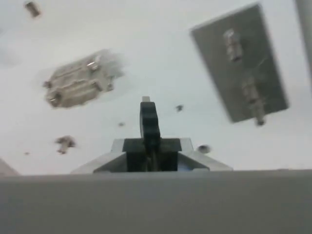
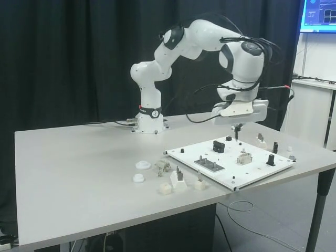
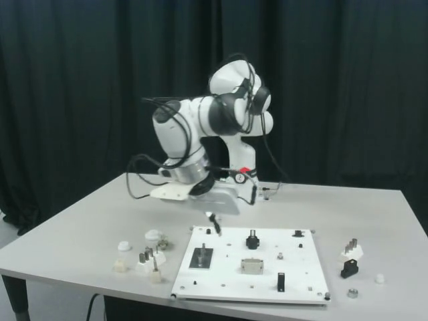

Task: Insert USB.

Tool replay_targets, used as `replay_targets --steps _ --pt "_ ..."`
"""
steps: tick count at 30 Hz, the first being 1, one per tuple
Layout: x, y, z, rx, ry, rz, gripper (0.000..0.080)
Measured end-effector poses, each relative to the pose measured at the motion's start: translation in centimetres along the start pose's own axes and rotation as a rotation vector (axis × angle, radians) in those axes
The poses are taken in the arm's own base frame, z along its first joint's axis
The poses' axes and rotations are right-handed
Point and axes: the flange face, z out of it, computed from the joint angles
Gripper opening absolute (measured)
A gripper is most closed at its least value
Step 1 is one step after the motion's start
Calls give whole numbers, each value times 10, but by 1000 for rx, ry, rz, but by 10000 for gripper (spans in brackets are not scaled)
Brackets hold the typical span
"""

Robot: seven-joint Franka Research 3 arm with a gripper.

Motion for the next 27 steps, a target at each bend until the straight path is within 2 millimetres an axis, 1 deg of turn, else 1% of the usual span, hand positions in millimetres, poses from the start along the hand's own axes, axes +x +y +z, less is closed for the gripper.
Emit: replay_targets --steps 8,15,21,27 --pt "-44 -14 1 18 16 165 52" --pt "-80 -30 2 61 46 346 52" --pt "-107 -38 4 89 73 530 52" --pt "-131 -46 4 117 107 669 52"
